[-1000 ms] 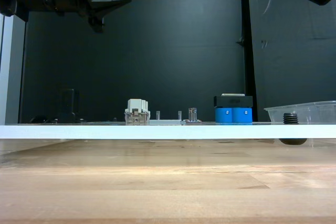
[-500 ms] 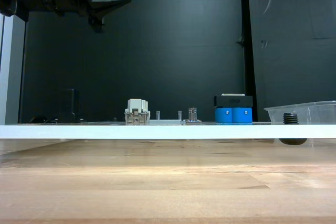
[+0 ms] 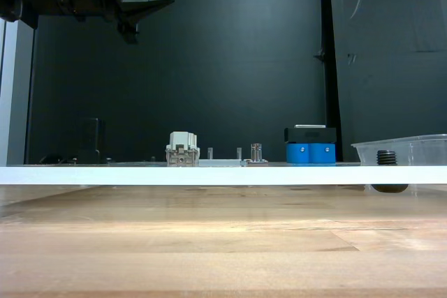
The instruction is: Remove the RJ45 connector from the taskboard and place in the container
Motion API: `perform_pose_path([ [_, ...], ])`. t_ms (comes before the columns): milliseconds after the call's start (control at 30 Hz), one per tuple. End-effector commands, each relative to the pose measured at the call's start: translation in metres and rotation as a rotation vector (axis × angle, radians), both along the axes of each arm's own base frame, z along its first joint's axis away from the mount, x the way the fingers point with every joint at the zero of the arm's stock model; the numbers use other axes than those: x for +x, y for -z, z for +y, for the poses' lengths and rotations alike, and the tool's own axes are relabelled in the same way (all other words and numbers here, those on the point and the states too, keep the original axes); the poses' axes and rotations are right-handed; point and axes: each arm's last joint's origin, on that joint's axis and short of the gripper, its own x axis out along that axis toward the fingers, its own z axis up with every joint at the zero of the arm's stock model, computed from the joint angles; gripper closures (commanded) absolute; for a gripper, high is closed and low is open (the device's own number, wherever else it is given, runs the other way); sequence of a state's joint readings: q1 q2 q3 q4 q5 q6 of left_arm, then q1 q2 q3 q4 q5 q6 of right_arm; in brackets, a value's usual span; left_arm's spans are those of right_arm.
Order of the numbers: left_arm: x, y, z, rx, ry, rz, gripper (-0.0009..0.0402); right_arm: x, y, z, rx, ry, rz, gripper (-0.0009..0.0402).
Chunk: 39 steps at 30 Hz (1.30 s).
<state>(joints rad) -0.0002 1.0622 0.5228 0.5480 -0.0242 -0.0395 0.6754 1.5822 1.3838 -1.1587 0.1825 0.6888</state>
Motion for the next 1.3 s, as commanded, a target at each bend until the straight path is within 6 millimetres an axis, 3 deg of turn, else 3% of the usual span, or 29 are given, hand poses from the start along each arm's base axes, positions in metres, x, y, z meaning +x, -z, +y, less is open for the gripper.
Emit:
perform_pose_path([
  [33,0.000,0.000,0.000,0.000,0.000,0.000,0.0393,0.003,0.007,0.004,-0.009,0.010,0.011,0.0273],
  [200,0.000,0.000,0.000,0.000,0.000,0.000,0.0393,0.009,0.020,0.011,-0.020,0.005,0.018,0.0216],
  [400,0.000,0.000,0.000,0.000,0.000,0.000,0.0393,0.013,0.036,0.015,-0.020,0.003,0.016,0.0187],
  [867,0.000,0.000,0.000,0.000,0.000,0.000,0.0393,0.014,0.071,0.016,0.006,-0.001,-0.016,0.0185],
  [1300,0.000,0.000,0.000,0.000,0.000,0.000,0.0393,0.013,0.078,0.016,0.013,-0.003,-0.027,0.0186],
])
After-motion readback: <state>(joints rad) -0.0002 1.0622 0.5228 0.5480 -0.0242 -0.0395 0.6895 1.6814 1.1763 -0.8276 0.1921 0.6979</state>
